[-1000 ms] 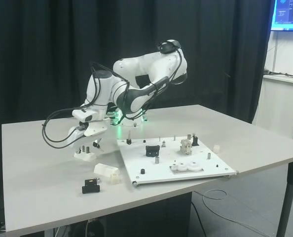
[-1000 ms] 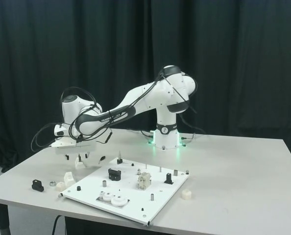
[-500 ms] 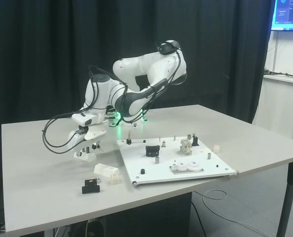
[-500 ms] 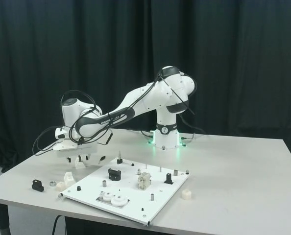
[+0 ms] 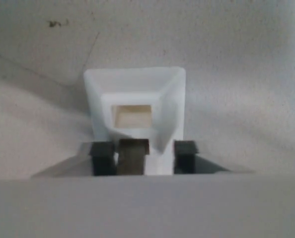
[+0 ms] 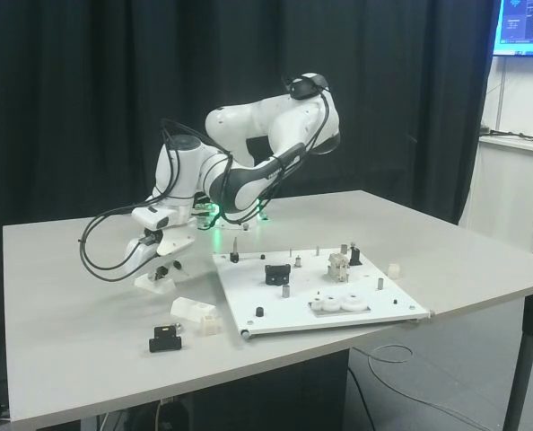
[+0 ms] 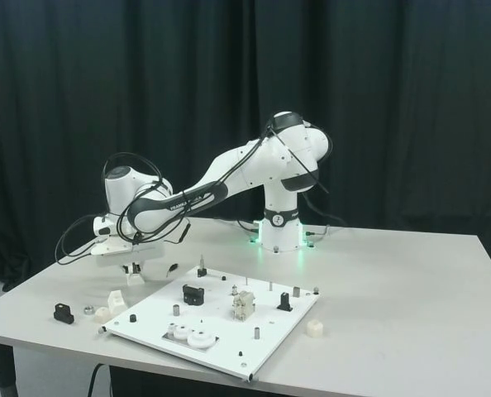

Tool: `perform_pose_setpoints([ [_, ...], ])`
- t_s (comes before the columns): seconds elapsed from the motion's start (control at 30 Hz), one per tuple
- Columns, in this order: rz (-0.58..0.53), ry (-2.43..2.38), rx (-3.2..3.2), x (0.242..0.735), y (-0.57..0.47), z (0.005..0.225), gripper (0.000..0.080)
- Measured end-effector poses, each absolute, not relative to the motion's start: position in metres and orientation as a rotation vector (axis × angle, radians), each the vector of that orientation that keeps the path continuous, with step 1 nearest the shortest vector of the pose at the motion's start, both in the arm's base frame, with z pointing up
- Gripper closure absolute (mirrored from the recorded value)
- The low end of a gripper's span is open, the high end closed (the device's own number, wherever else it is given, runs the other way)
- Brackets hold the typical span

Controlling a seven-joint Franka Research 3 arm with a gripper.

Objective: Pick square peg 3.

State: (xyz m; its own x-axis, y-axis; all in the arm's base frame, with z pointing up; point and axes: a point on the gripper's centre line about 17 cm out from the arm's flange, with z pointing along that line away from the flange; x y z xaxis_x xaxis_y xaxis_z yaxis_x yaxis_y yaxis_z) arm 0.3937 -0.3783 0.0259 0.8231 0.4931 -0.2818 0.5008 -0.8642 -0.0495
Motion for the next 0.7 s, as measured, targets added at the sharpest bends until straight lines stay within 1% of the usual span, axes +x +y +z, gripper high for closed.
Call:
perform_pose_setpoints([
  [0.1, -0.448, 0.811, 2.973, 0.394, -0.379, 0.026, 0.0451],
  [0.13, -0.448, 0.811, 2.973, 0.394, -0.379, 0.026, 0.0652],
  [0.27, -0.448, 0.810, 2.972, 0.394, -0.379, 0.027, 0.0652],
  [0.3, -0.448, 0.808, 2.972, 0.394, -0.379, 0.027, 0.0686],
  [0.43, -0.444, 0.803, 2.968, 0.395, -0.381, 0.030, 0.0686],
  [0.7, -0.435, 0.771, 2.954, 0.400, -0.384, 0.048, 0.0686],
])
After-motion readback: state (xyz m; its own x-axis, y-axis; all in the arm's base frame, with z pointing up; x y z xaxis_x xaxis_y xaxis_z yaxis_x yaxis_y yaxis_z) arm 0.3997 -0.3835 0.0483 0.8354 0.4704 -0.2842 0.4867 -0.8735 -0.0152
